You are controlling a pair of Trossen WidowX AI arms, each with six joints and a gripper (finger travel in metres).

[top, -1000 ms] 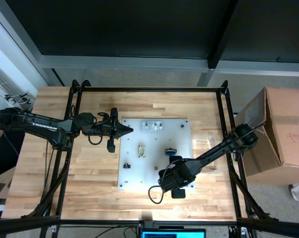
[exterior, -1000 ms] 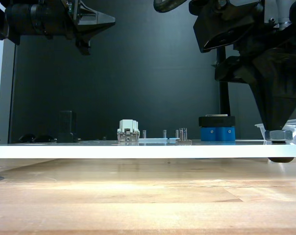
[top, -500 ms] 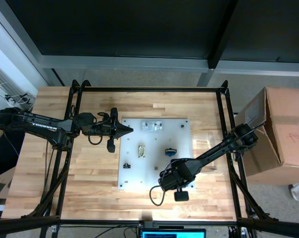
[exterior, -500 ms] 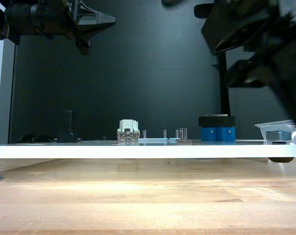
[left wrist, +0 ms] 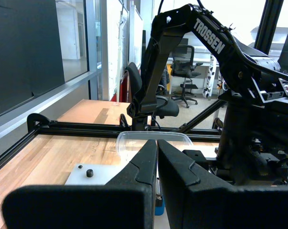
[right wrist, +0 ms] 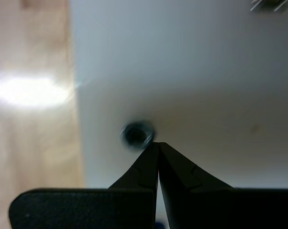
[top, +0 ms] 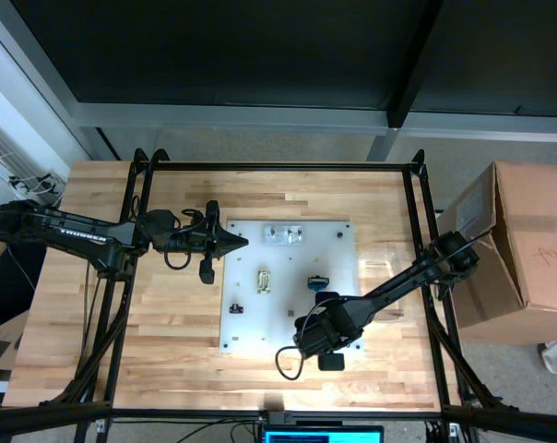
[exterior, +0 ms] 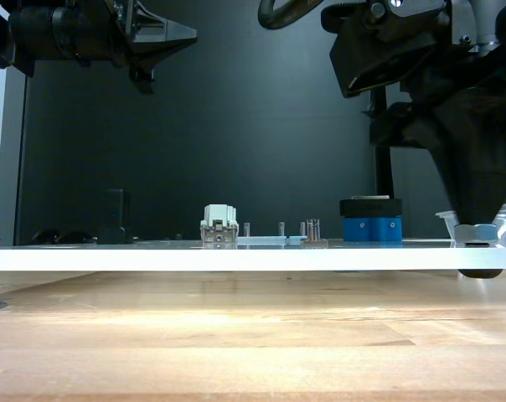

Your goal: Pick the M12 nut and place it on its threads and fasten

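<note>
The silver nut (right wrist: 137,135) sits on its stud on the white board (top: 260,318) near the near right edge. Its dark centre shows from above. In the low view the nut (exterior: 477,234) rests low against the board, and the stud's ribs are hidden. My right gripper (exterior: 476,221) points straight down right over it. It is shut, and the tips (right wrist: 158,144) meet beside the nut's rim, not around it. I cannot tell if they touch. My left gripper (top: 242,242) hangs high over the board's far left edge, shut on nothing (left wrist: 157,149).
A clear tray (top: 390,262) lies off the board's right edge behind the stud. On the board stand a blue-and-black part (exterior: 371,219), a white connector (exterior: 219,226) and small pins. A cardboard box (top: 518,245) stands to the right of the table.
Half a second ago the right wrist had swung aside from the nut; it is now back above it as before. The nut stayed on its stud. The left arm has not moved.
</note>
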